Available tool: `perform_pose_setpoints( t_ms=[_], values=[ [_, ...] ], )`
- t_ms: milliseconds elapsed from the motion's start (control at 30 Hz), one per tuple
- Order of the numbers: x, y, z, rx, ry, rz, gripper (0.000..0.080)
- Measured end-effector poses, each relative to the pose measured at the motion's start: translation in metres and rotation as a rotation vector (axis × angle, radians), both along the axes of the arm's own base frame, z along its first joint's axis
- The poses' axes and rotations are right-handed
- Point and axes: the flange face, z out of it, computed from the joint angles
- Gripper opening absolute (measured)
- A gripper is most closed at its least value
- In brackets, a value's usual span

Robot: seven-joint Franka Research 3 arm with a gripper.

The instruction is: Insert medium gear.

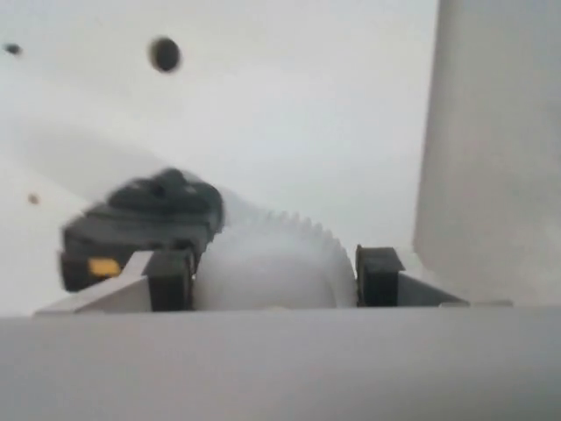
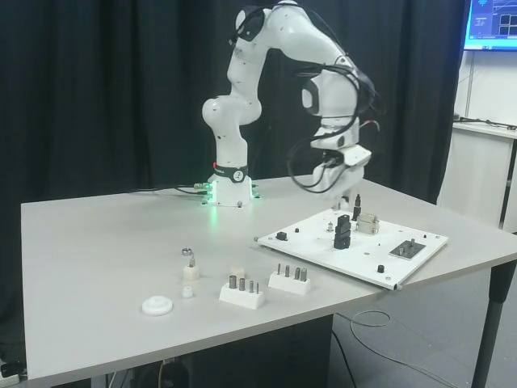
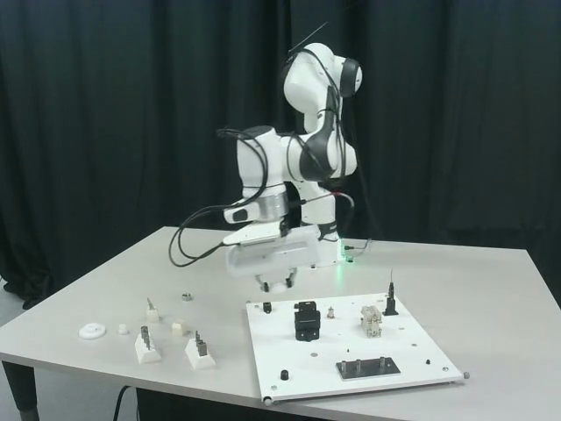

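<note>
While the one white arm (image 2: 275, 48) bends over the grey table (image 2: 97, 242), its single gripper (image 1: 273, 279) is clamped on one white toothed gear (image 1: 272, 263); the wrist view shows two black fingertips (image 1: 379, 275), one at each side of the gear and touching it. The gripper with the gear hangs above the white board (image 3: 351, 351), over the board's edge that lies nearest to the arm's base, not touching it.

On the board I count one black block (image 3: 306, 320) standing near the middle, one thin black pin (image 3: 390, 303), one small grey fixture (image 3: 371, 323) and one dark flat plate (image 3: 368, 368) near the front edge.

On the bare table beside the board there are two white holders (image 2: 242, 293) with short grey pegs, standing near each other. One white disc (image 2: 157, 305) lies farther from the board, and one small upright part (image 2: 190, 265) stands between the disc and the holders.

Behind the table hangs a black curtain (image 3: 105, 105). One screen (image 2: 493, 24) shows at the room's corner. Green light (image 2: 212, 190) glows at the arm's base.
</note>
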Motion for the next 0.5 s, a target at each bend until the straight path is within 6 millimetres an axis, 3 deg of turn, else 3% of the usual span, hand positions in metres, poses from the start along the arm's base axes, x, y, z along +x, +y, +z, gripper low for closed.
perform_pose_setpoints(
  t_ms=[500],
  values=[
    [0.023, 0.083, 0.012, -0.020, -0.052, 0.142, 0.0397]
  ],
)
